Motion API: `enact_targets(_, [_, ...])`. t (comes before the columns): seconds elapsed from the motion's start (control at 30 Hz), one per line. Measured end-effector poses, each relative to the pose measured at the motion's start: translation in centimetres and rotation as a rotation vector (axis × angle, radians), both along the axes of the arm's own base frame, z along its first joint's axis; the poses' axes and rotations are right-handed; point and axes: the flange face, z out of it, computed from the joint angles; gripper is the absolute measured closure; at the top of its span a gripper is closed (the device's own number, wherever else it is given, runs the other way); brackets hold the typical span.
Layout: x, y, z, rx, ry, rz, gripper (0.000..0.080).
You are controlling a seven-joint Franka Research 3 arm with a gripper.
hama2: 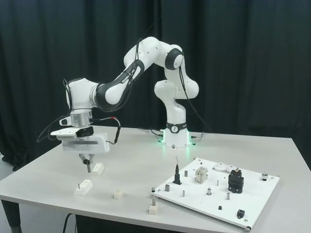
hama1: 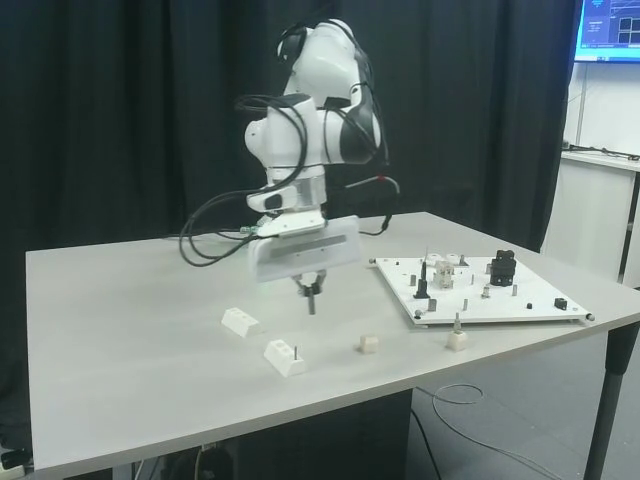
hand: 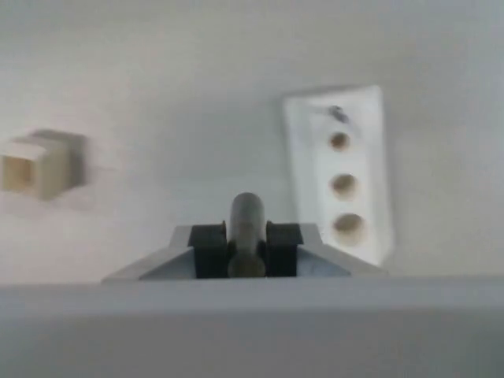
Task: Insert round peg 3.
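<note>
Right up close in the wrist view, the claw has its two black fingers pinched tight on a grey round peg, which pokes straight out between them. Beyond the peg's tip lies a white block with three round holes in a row, off to one side of the peg, not under it. A small pale cube sits well apart.

Over to the first room view: claw up in the air, peg hanging from it, clear of the grey desk. White block lies on the desk below and slightly aside.

Second room view: same grip, peg hovering just beside the block.
</note>
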Motion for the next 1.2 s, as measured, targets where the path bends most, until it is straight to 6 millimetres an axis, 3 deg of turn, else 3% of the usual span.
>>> enact_targets(0.47, [2.5, 7.4, 1.7, 0.064, 0.055, -0.012, 0.0702])
enact_targets(0.9, [2.4, 14.5, 2.9, 0.114, 0.179, -0.014, 0.0702])
enact_targets(1.2, [1.5, 20.0, 2.8, 0.121, 0.249, -0.022, 0.0702])
